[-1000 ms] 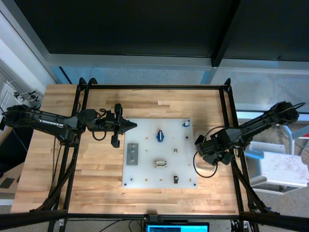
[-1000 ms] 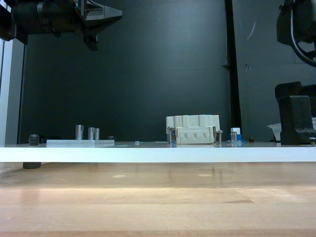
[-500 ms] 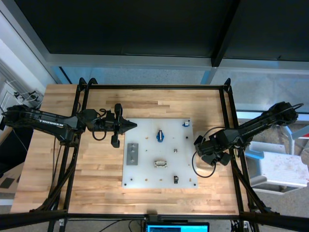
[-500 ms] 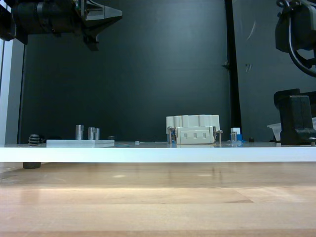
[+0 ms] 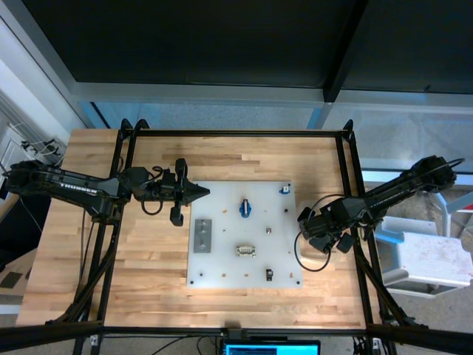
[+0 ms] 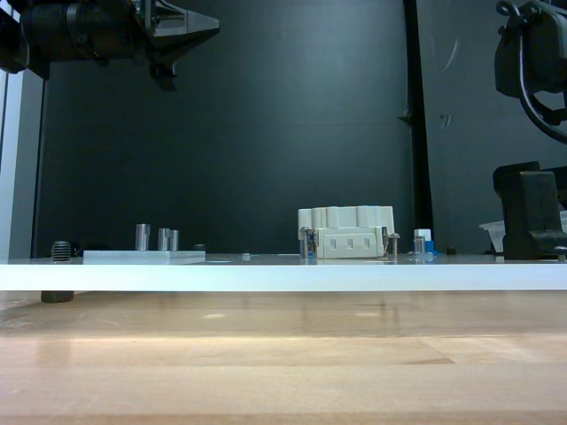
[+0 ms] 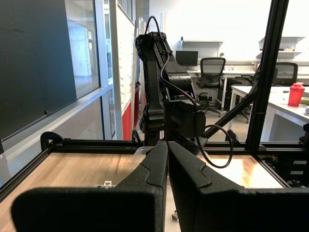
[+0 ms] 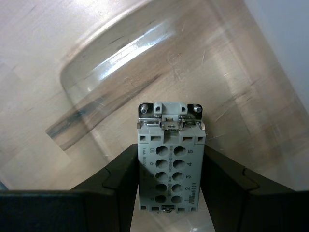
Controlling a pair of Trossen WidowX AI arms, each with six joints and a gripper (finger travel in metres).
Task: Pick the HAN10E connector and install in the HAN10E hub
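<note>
Right gripper (image 5: pixel 321 235): hung just off the right edge of the task board (image 5: pixel 222 275), over the wooden table (image 5: pixel 148 296). Its 2 fingers (image 8: pixel 123 176) were closed against the long sides of the HAN10E connector (image 8: pixel 169 162).
HAN10E connector: was clamped in the right gripper with its pale face of 10 numbered holes toward the wrist camera and its metal latch end pointing away from the gripper. It hung above a clear plastic container (image 8: pixel 120 63) on the table and appeared not to touch it.
Change over the last 1 s: in the high view the right gripper had crept a short way toward the board edge. The hold on the connector could only be read from the present wrist view.
Left gripper (image 5: pixel 204 192): was parked high over the board's left edge with its fingers pressed together and nothing between them. It had not moved in the last 1 s.
HAN10E hub (image 5: pixel 246 251): sat fixed on the board, in its near half, between the grey metal block (image 5: pixel 202 235) and the small black part (image 5: pixel 270 274). It was unoccupied and had not shifted; the low view showed its cream body (image 6: pixel 347 232) standing upright.
Meaning for the task: the pick appeared complete and the transfer had just begun. The connector was well apart from the hub.
Next requirement (judgement): carry across the board, align the long axis with the hub, then press down squarely.
</note>
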